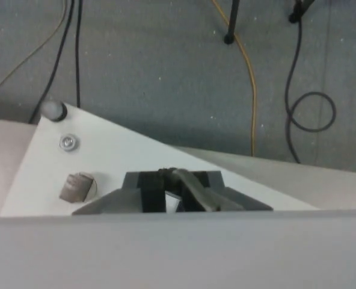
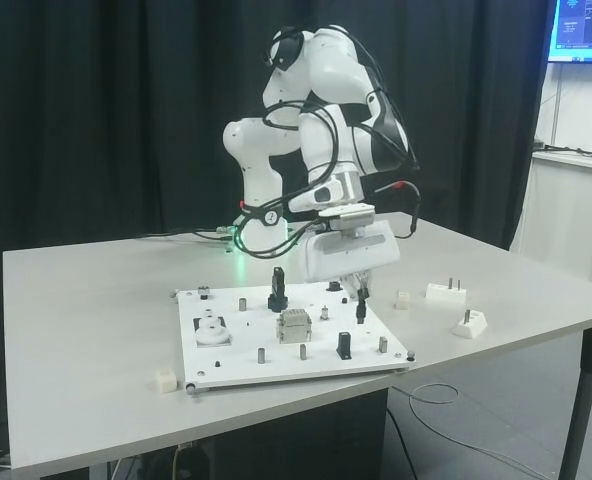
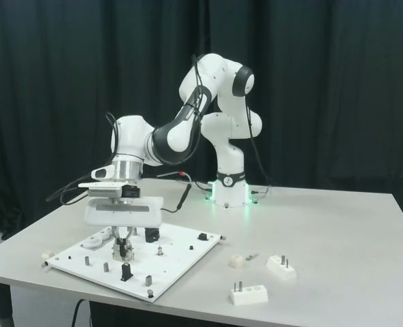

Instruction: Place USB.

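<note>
The pincer [image 2: 360, 296], lower centre of frame, grips the USB [image 2: 361, 312] plug narrowly; small, light and stiff, best held by its body.

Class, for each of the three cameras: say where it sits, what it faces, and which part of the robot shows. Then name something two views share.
Wrist view: on the wrist, looking down past the gripper at the board corner and floor cables.
First room view: off one table corner, facing arm and board; whole arm shows.
Second room view: off another side, facing the arm; whole arm and base show.
Shared: both room views show the board and gripper.
</note>
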{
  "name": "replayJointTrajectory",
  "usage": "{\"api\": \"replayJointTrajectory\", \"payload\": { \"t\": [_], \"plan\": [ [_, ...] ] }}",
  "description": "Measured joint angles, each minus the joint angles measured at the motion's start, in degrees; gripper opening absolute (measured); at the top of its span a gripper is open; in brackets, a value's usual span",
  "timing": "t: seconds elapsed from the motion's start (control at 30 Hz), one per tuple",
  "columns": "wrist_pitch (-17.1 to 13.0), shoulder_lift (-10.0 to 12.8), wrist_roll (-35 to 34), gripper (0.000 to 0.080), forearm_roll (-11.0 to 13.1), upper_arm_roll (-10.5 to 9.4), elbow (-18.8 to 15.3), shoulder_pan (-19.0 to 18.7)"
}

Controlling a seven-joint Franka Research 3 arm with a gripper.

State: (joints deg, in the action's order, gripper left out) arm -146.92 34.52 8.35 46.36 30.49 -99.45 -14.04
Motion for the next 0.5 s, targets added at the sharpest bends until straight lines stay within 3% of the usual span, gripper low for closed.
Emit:
{"api": "replayJointTrajectory", "payload": {
  "t": [0.5],
  "plan": [
    [0.0,-0.3,-0.3,0.0054,-0.1,0.17,0.9,0.0]
  ]
}}
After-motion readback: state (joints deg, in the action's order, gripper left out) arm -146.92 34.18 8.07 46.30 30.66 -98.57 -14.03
